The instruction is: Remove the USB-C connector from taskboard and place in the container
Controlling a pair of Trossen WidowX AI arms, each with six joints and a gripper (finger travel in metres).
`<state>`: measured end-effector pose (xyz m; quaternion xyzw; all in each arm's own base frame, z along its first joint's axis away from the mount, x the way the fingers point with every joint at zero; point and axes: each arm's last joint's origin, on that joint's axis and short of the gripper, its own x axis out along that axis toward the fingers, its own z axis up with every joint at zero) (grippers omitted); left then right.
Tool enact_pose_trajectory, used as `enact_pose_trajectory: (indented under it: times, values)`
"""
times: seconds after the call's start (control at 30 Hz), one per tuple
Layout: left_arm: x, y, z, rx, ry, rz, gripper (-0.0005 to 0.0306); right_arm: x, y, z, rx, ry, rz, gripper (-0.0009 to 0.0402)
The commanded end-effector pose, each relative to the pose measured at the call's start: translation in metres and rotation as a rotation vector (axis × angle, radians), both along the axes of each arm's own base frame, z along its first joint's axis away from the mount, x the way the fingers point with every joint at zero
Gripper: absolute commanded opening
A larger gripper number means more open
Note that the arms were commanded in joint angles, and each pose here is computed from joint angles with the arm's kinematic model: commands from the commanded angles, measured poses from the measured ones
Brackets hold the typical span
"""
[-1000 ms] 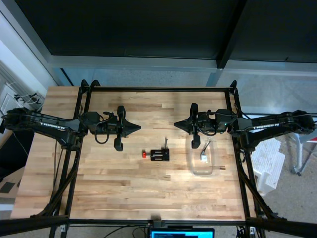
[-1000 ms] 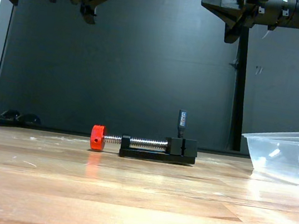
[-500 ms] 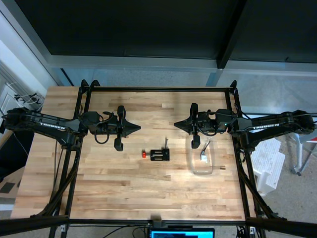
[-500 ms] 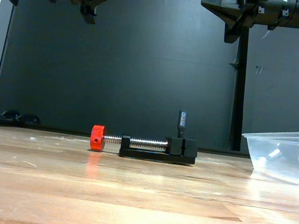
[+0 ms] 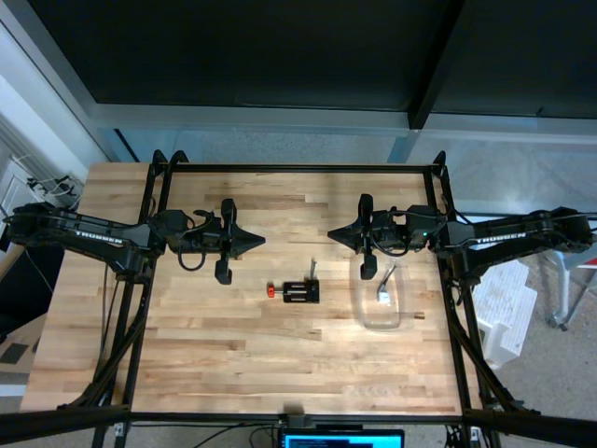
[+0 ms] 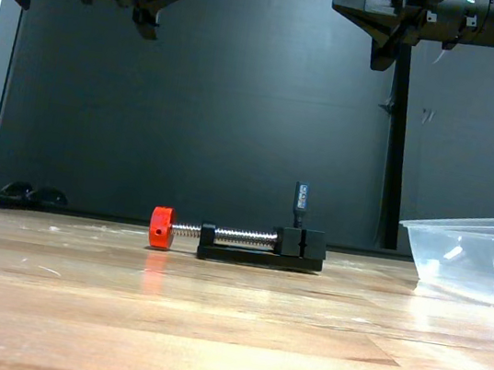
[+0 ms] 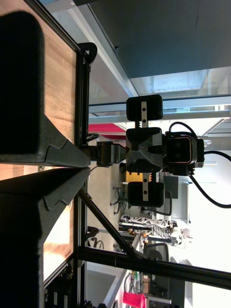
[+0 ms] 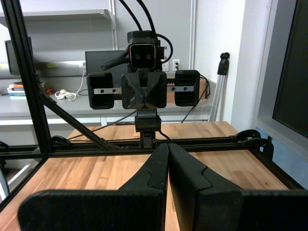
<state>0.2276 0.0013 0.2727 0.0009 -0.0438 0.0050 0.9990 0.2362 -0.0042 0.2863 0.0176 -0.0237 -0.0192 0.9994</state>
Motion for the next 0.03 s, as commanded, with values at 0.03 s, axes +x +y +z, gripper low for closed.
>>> enact_pose_trajectory:
  times: [0.03]
  values:
    - [0.0000,0.0000,0.0002,0.000,-0.001,0.000,0.0000,0.0000,-0.0001,0.0001,0.000,0.000,0.000,0.0000]
